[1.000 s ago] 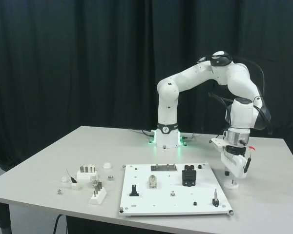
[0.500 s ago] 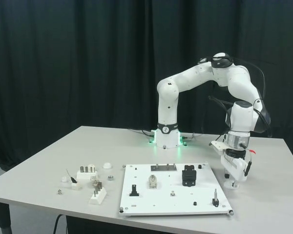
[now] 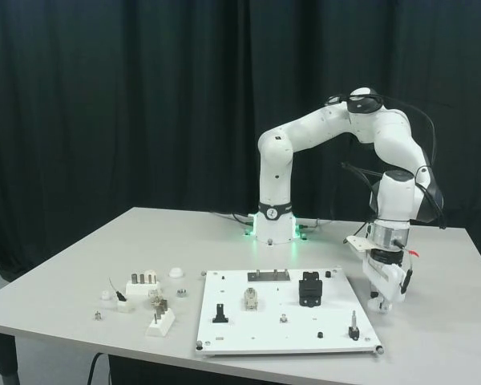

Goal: Pick large gear.

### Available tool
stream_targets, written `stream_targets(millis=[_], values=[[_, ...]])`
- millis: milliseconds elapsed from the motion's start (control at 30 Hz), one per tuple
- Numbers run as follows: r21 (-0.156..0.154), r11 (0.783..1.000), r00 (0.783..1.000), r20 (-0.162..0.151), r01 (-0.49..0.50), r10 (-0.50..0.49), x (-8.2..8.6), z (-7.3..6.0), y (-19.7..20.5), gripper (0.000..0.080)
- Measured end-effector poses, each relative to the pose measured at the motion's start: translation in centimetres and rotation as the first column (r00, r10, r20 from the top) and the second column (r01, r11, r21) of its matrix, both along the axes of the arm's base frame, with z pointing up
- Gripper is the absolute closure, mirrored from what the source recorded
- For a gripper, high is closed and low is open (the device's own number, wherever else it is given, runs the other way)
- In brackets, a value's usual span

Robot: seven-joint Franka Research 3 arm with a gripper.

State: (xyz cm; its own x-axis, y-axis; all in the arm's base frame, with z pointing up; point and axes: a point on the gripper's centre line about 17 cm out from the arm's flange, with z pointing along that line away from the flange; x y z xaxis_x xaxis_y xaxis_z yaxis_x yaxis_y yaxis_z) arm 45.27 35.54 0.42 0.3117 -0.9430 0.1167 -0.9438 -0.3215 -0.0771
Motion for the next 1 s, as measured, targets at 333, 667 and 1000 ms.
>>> stream_targets(millis=[333,667,1000], values=[[0.003,1.0,1.0,0.011,-0.008,0.008,0.6,0.5,0.0,0.0342],[0.01,1.0,1.0,0.006,-0.003,0.003,0.8,1.3,0.1,0.0475],[0.02,1.0,1.0,-0.009,0.002,-0.002,1.2,3.0,0.0,0.0475]])
